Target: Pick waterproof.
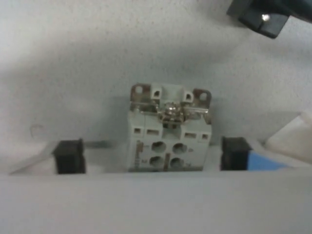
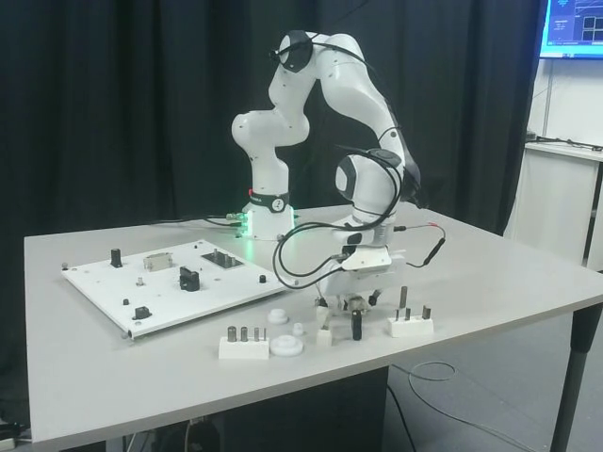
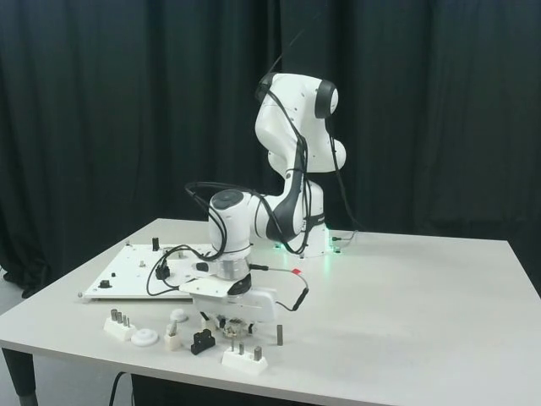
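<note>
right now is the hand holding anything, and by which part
Nothing held: the hand sits open, its fingers on either side of the white waterproof block, not touching it.

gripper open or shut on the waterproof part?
Open. In the wrist view both black fingertips stand apart from the white waterproof part, a visible gap on each side. Gripper straddles it, not yet clamping.

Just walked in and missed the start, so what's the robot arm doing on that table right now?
The white Franka arm is bent low over the grey table, its gripper straddling a small white waterproof part. The black fingertips sit on either side, apart from it, so nothing is gripped yet.
</note>
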Controlling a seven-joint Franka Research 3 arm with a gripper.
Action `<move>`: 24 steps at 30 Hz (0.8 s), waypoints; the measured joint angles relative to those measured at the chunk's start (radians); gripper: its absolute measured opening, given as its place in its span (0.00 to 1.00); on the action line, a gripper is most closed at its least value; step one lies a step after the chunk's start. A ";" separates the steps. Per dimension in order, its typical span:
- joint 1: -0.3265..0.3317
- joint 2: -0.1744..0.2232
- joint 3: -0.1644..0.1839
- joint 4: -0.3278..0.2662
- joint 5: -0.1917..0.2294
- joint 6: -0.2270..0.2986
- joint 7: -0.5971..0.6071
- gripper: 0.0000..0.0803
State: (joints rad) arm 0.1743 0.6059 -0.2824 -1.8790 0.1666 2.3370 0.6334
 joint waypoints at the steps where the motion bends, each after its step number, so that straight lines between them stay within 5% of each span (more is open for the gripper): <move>1: -0.001 0.000 0.000 0.000 0.001 0.000 0.000 0.88; 4: -0.003 0.000 0.000 0.000 0.004 0.000 0.000 0.88; 5: -0.004 0.000 0.000 0.000 0.004 0.000 0.000 0.67; 9: -0.007 0.000 0.000 0.001 0.006 0.000 0.000 0.67; 10: -0.008 0.000 0.000 0.002 0.007 0.000 0.000 0.44; 24: -0.009 -0.009 0.000 0.037 0.009 -0.039 -0.003 0.39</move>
State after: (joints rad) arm 0.1658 0.5970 -0.2822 -1.8422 0.1759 2.2984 0.6307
